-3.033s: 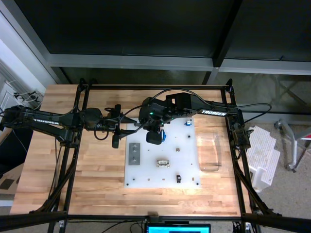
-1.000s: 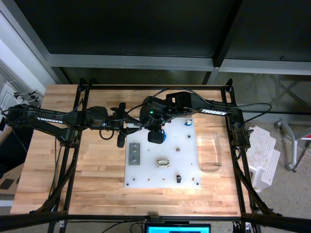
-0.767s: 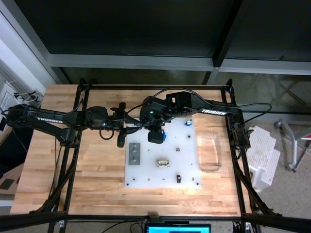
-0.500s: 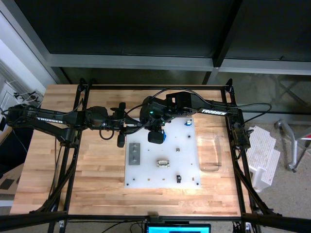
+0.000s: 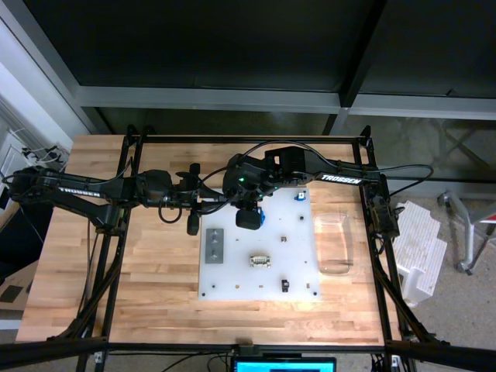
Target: Pick the 16mm bar and install on taskboard
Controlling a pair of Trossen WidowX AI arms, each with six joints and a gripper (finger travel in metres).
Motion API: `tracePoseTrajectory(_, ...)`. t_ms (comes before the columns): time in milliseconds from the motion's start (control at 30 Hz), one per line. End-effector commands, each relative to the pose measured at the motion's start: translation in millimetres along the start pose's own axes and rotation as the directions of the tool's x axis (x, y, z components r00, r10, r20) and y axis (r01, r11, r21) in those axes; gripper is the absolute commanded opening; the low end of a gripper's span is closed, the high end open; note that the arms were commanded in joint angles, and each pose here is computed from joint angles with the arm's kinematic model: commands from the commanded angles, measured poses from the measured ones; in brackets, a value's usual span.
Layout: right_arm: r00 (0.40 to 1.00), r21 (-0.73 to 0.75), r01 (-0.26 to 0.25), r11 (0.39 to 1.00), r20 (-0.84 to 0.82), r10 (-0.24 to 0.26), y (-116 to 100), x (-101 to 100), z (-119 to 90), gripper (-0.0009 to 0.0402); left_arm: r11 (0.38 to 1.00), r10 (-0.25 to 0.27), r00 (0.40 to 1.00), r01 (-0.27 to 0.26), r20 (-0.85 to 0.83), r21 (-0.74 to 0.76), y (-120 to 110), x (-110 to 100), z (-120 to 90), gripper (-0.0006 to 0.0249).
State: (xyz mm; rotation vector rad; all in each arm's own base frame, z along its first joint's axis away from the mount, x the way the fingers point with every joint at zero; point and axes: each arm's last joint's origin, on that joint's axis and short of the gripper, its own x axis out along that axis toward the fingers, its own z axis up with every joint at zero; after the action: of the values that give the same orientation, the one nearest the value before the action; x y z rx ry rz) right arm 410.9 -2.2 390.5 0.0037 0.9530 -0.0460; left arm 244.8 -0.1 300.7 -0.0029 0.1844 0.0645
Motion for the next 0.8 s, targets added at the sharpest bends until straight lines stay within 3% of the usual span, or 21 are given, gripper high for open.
tracePoseTrajectory(33,1.000,-0.001,-0.002,1.000,-0.006,0.002,0,0,-1,0.0117,1.000,0.004,1.000,-0.004,0.002,-0.001,0,0,0,0.0051)
tracePoseTrajectory(467,1.000,-0.025,-0.003,1.000,-0.023,0.003,0,-5,-5,0.0202,1.000,0.007,1.000,-0.007,0.008,-0.002,0,0,1,0.0051)
tracePoseTrajectory(800,0.999,-0.063,-0.001,0.998,0.049,0.005,-1,-24,-3,0.0220,0.999,0.048,0.999,-0.048,0.008,-0.004,1,0,1,0.0051)
